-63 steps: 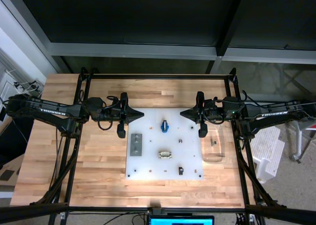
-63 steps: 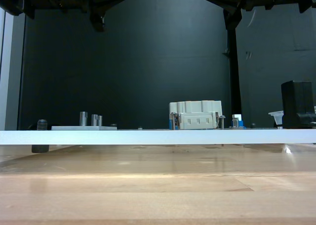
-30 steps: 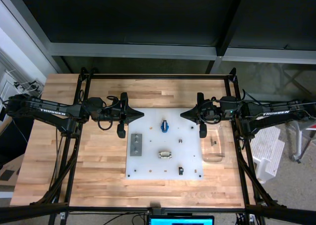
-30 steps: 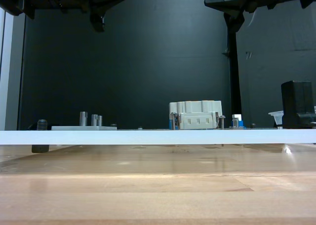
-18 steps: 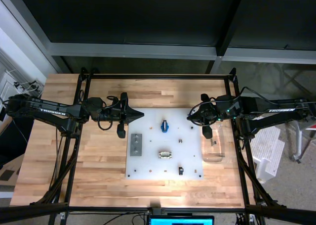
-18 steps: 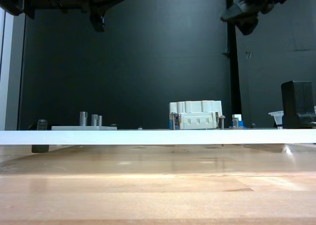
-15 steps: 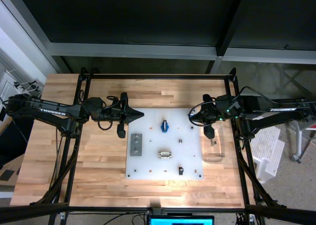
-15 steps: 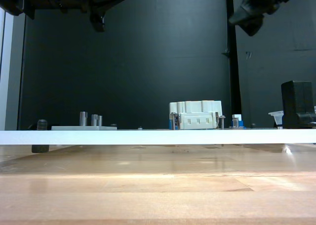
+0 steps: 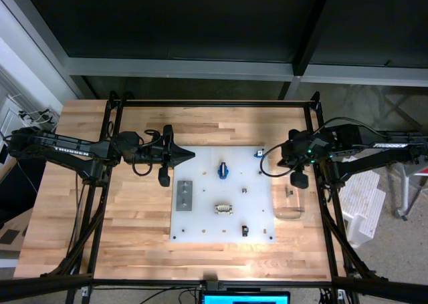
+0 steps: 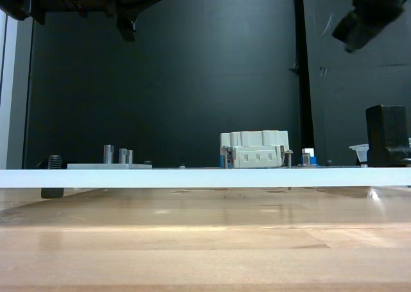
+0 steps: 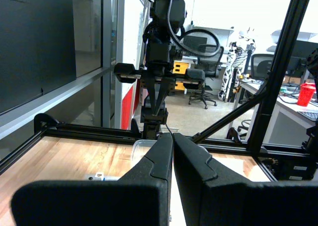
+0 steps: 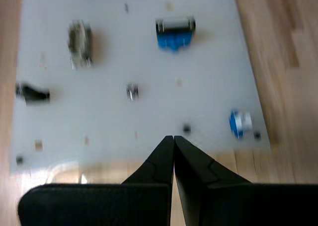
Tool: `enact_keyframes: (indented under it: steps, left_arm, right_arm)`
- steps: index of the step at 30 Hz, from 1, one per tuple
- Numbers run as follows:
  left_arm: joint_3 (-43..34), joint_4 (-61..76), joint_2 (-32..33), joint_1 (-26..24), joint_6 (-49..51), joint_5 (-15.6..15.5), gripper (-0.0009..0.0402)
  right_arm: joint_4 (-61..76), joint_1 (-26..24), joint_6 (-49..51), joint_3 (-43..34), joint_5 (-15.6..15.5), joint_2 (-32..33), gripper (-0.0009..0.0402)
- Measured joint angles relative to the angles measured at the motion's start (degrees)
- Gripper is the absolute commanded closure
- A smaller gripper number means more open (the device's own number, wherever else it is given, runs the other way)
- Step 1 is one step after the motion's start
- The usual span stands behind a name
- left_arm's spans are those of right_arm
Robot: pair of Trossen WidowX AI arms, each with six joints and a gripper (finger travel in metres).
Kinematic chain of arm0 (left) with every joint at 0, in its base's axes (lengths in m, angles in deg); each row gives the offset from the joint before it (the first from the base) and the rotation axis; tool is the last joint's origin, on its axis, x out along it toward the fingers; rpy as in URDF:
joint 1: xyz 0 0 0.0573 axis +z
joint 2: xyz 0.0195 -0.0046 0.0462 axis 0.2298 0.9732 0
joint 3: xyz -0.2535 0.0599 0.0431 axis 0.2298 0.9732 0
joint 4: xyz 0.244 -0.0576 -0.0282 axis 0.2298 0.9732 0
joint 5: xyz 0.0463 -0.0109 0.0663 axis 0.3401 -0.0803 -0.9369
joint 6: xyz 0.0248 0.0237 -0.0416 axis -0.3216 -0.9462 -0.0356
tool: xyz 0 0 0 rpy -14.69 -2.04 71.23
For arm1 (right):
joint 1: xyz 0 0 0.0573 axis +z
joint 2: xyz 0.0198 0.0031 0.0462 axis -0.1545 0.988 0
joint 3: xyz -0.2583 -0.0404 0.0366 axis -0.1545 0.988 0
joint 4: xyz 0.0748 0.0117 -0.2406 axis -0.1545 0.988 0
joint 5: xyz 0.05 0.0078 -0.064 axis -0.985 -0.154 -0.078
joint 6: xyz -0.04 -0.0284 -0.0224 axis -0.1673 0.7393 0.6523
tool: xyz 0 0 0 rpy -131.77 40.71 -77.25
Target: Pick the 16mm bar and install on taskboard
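The 16mm bar (image 9: 289, 192) is seemingly laid free in the clear tray (image 9: 297, 214) right of the taskboard (image 9: 200, 217), near which the closed, empty right gripper (image 12: 173, 139) is tilted down, presumably for pickup, the closed, empty left gripper (image 11: 172, 136) being held clear leftward.

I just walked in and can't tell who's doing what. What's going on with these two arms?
Neither arm holds anything; both grippers are shut and empty. The right gripper hovers high off the right edge of the board, by the clear tray. A small grey piece in the tray, probably the bar, lies free. The left gripper hovers by the board's left edge. The bar is not yet picked.
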Motion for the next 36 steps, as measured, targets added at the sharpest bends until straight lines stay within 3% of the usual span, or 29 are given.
enact_keyframes:
  steps: [13,29,36]
  left_arm:
    - [0.0,0.0,0.0,0.0,0.0,0.0,0.0393]
    - [0.0,0.0,0.0,0.0,0.0,0.0,0.0393]
    - [0.0,0.0,0.0,0.0,0.0,0.0,0.0393]
  right_arm:
    - [17.6,2.8,-0.9,-0.2,0.0,0.0,0.0393]
    - [20.0,8.9,-4.5,0.1,-0.6,1.4,0.0393]
    - [19.5,12.1,-5.9,0.1,0.4,4.6,0.0352]
